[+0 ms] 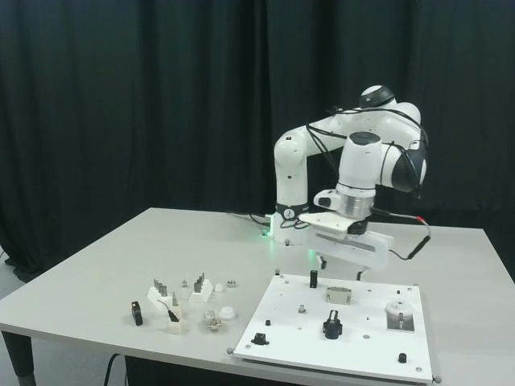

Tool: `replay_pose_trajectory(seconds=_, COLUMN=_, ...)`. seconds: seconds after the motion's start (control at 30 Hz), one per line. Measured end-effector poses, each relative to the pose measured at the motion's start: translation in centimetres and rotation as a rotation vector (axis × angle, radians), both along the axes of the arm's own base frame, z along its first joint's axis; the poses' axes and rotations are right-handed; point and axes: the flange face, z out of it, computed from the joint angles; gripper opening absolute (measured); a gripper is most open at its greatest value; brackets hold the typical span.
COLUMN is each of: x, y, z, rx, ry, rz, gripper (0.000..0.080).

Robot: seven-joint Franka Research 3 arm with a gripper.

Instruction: Pick medium gear.

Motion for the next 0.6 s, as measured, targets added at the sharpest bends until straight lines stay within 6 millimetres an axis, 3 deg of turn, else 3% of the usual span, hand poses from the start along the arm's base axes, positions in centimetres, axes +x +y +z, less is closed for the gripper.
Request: replay_pose_trajectory(seconds=0.6, x=-0.1, y=-9.3, z=0.5, rx=-0.102, ry=-0.012, rz=0.179, gripper=0.0800)
